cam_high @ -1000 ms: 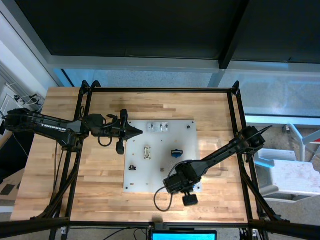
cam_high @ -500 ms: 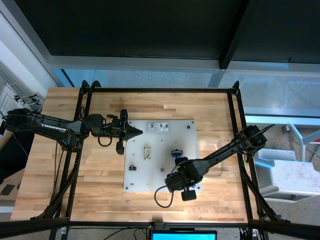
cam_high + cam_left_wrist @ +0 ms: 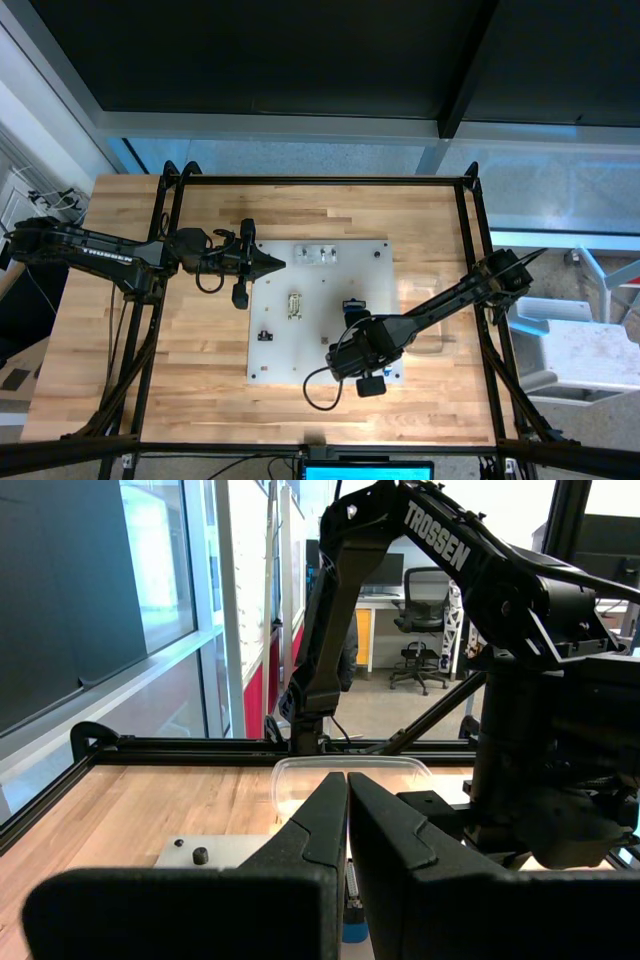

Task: Pick the M12 fastener and fasten on the M12 threads

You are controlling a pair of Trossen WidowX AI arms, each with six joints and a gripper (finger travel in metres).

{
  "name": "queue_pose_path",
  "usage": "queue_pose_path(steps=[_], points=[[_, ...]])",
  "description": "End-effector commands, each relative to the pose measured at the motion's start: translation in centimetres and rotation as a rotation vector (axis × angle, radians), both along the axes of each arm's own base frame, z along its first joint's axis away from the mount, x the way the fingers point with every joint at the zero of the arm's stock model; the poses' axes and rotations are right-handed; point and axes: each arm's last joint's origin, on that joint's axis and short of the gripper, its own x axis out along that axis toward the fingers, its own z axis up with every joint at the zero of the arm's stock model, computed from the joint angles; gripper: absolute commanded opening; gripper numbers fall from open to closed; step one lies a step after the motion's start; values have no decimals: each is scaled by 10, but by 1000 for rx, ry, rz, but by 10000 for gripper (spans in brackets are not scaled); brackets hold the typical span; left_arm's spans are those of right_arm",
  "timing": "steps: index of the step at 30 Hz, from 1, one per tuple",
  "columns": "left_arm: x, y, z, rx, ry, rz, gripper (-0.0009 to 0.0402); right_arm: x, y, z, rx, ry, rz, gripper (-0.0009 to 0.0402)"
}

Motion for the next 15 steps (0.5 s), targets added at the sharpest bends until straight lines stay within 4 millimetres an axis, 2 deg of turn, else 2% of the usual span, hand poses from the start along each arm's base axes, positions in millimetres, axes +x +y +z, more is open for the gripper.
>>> queue_pose_path(steps=[1, 5, 9, 15], points=[[0, 0, 0, 0, 0, 0, 0, -1, 0, -2, 4, 11, -1, 0], [0, 0, 0, 0, 0, 0, 0, -2, 1, -4, 58, 40, 8, 0], [0, 0, 0, 0, 0, 0, 0, -7, 8, 1, 302, 156, 84, 0], [0, 0, 0, 0, 0, 0, 0, -9, 6, 11, 290, 126, 82, 0]])
